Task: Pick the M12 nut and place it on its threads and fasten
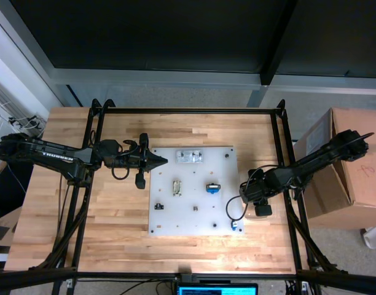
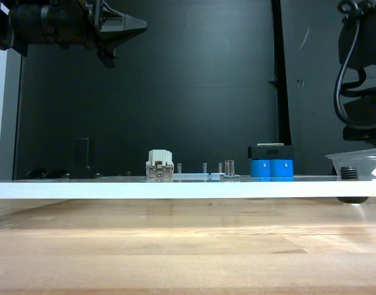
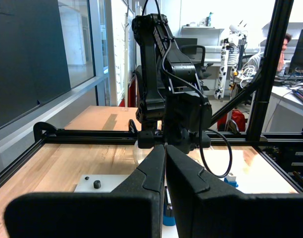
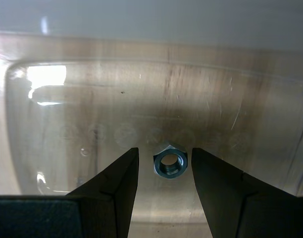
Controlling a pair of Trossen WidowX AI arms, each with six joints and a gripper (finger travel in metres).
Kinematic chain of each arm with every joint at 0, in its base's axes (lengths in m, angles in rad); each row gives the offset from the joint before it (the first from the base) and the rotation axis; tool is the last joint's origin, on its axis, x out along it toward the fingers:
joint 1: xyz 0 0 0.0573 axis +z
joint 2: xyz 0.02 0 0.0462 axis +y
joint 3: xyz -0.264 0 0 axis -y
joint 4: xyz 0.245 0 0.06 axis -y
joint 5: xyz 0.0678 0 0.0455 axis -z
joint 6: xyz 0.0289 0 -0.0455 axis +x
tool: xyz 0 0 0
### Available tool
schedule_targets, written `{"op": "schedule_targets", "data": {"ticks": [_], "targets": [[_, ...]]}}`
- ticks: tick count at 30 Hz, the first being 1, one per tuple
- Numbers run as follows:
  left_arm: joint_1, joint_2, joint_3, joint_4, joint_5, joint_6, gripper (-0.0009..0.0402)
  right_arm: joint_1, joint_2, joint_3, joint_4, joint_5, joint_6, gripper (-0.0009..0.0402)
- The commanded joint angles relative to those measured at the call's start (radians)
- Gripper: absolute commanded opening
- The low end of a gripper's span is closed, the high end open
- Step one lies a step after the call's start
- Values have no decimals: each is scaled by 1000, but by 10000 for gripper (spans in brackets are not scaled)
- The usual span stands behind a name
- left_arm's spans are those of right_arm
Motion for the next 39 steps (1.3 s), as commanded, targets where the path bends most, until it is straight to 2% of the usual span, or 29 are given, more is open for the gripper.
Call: {"op": "schedule_targets", "data": {"ticks": [1,8,17,22,30,39], "targets": [[0,0,0,0,0,0,0,-1,14,-4,1,2,3,146],[0,0,0,0,0,0,0,-2,19,-4,0,2,3,130],[0,0,0,0,0,0,0,-2,18,-4,0,2,7,45],[0,0,0,0,0,0,0,-2,11,0,-1,2,6,13],[0,0,0,0,0,0,0,-2,-26,44,-53,2,19,3],[0,0,0,0,0,0,0,-2,-60,185,-193,-1,29,3]]}}
